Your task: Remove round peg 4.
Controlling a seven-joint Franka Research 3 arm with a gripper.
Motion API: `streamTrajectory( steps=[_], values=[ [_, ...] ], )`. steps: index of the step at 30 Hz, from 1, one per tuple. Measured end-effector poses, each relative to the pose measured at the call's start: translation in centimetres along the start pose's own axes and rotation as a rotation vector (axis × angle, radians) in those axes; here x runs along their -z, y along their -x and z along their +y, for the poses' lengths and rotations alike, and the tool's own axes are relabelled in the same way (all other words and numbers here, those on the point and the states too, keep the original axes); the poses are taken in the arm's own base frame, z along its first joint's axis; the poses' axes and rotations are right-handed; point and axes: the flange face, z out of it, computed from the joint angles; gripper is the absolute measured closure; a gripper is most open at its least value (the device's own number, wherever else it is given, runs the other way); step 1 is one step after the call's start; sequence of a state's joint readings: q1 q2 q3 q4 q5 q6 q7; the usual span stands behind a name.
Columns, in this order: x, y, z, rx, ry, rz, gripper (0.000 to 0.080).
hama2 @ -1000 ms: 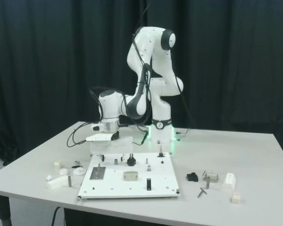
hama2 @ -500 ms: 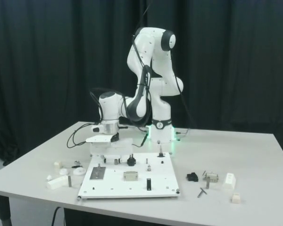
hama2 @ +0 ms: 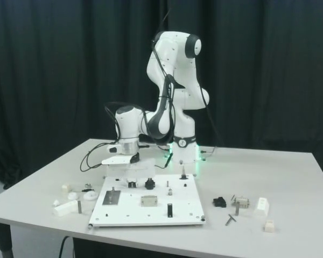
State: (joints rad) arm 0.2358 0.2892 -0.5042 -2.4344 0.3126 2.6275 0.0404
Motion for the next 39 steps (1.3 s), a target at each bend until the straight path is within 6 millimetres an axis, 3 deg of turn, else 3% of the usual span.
streamTrajectory(
  steps=[39],
  values=[
    [0.51,-0.06,0.22,0.003,-0.008,-0.003,0.0652]
  ],
)
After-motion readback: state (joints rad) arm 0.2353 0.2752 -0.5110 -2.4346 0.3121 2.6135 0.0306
